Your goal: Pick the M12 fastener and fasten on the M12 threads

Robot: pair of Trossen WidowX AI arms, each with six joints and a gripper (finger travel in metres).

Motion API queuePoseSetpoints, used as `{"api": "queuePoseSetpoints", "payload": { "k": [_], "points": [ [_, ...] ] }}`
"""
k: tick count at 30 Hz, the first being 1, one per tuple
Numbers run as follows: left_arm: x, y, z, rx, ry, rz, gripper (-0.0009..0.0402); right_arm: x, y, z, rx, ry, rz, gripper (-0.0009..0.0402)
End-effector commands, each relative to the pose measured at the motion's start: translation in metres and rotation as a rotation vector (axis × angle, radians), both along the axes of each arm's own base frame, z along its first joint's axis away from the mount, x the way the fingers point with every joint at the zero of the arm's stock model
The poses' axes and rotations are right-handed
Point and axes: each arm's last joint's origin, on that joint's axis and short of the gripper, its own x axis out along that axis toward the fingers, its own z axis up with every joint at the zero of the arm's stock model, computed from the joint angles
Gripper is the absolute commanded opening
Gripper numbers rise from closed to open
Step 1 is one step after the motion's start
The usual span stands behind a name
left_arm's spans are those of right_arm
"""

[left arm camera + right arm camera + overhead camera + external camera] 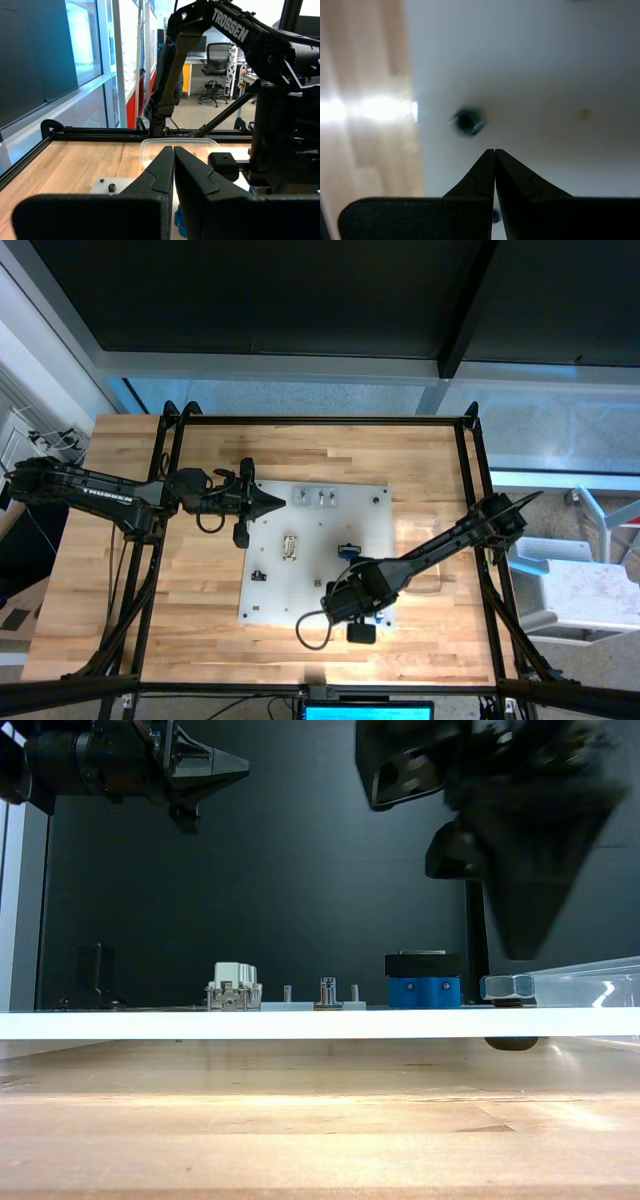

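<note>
Two fingers of the right gripper (494,150) are pressed tip to tip with nothing between them. The gripper points down over the near right part of the white board (310,540). Just below its tips, and apart from them, is the small silver nut (510,987). In the right wrist view the nut shows a dark centre and has the white board around it. In the low view it sits low on a dark base at board level with no ribs showing, so it is on its stud and run well down.

In the low view the clear tray (590,982) rises directly behind the nut. From above, the tray lies on the wooden table (120,580) just beside the board's right edge, and the right arm crosses over most of it. I cannot tell what it holds.

Left of the nut in the low view are a blue-capped piece (423,982) and then a silver post (328,992).

The left gripper (173,148) is also clenched on nothing. It hangs high over the board's far left corner, well apart from the nut.
</note>
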Motion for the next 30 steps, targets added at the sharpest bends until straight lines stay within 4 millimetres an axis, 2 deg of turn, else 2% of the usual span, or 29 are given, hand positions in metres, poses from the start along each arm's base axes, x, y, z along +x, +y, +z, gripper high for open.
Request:
{"api": "queuePoseSetpoints", "payload": {
  "k": [1, 15, 22, 30],
  "points": [
    [0.000, 0.000, 0.000, 0.000, 0.000, 0.000, 0.0000, 0.002, 0.001, -0.005, -0.020, -0.006, -0.007, 0.0000],
    [0.000, 0.000, 0.000, 0.000, 0.000, 0.000, 0.0000, 0.007, 0.005, -0.015, 0.003, -0.013, -0.006, 0.0000],
    [0.000, 0.000, 0.000, 0.000, 0.000, 0.000, 0.0000, 0.001, 0.012, -0.008, 0.254, 0.081, 0.154, 0.0000],
    [0.000, 0.000, 0.000, 0.000, 0.001, 0.000, 0.0000, -0.001, 0.007, -0.003, 0.164, 0.059, 0.115, 0.0000]
  ]
}}
